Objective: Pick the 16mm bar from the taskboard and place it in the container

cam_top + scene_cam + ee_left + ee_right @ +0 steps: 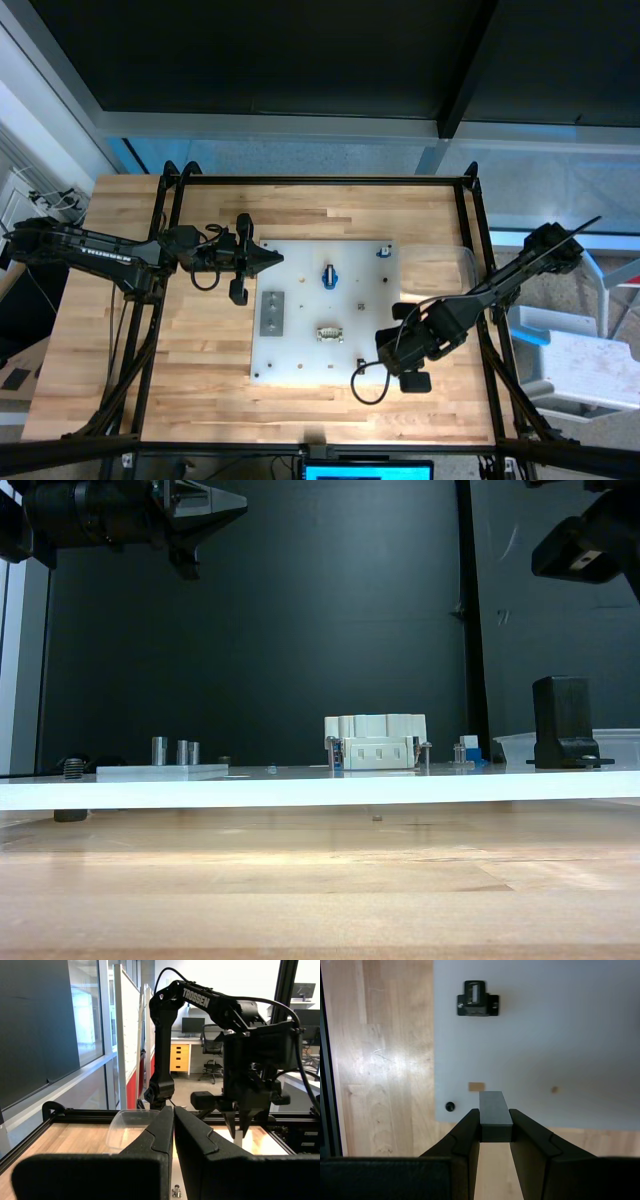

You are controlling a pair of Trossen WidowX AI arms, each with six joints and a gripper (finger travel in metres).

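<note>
Jaws of the right gripper point(495, 1119) are clamping a dark grey bar point(495, 1102) — gripping it by one end, the rest sticking out ahead. Gripper is hanging high above the white board point(295, 340), over its near right corner; the bar is touching nothing but the jaws. Small black fitting point(477, 999) is sitting on the board near that corner. Clear tub point(447, 268) is sitting on the table point(200, 340) just beside the board's far right edge, well apart from the bar. Left gripper point(268, 258) is hovering over the board's far left edge — jaws pressed together, holding nothing.
</note>
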